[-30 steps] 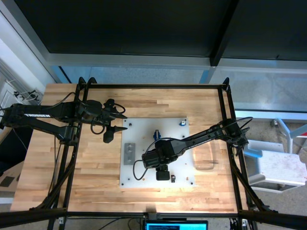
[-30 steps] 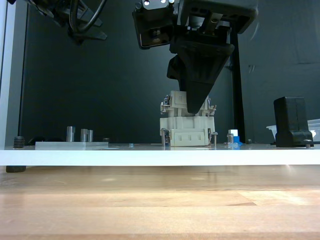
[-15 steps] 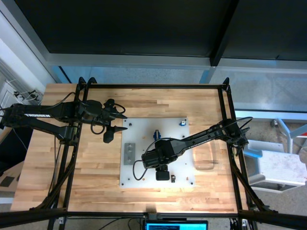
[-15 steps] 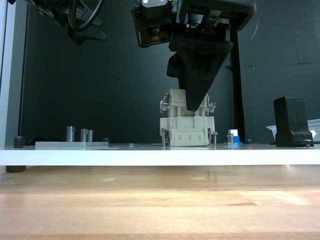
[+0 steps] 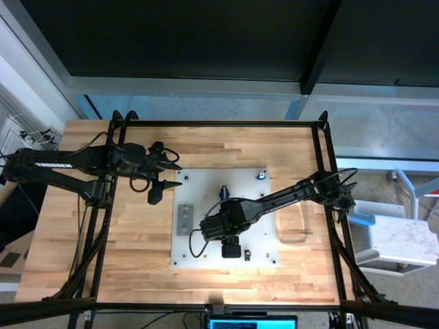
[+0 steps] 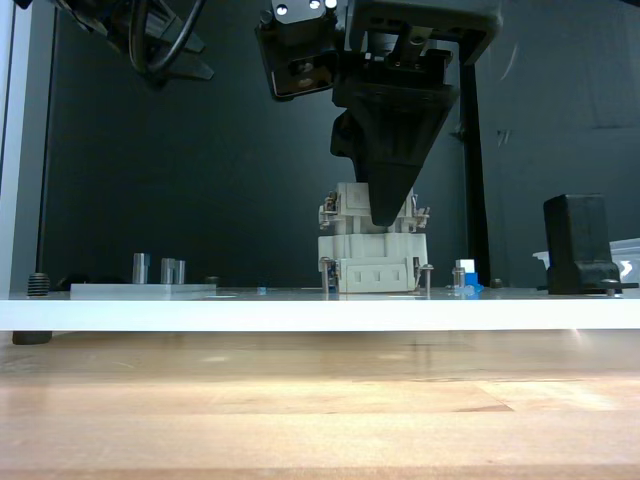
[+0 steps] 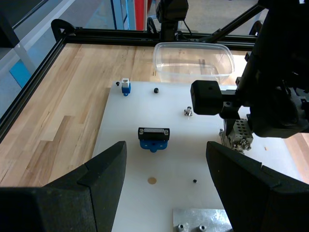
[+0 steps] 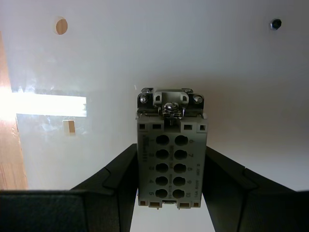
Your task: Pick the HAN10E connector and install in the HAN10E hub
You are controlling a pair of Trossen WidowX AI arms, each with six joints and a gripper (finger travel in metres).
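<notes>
You have bright overhead light: glare whitens the plate [image 8: 46, 104] beside the sharp connector [image 8: 171, 166] held in the right gripper [image 8: 171, 151]. In the low view the backdrop [image 6: 220, 200] is dark and the near tabletop [image 6: 300, 420] blurs. The left gripper [image 7: 165, 145], above the tabletop's left side, shows dark.

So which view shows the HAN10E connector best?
Right wrist view: the HAN10E connector shows large, clamped in the right gripper. Low view shows its side; elsewhere it is mostly hidden. Left gripper hangs open, far left.

not much for you to read here, tiny numerals beside the pin holes on the HAN10E connector [image 8: 171, 159], look like 5 and 10 at one end, rest too faint
</notes>
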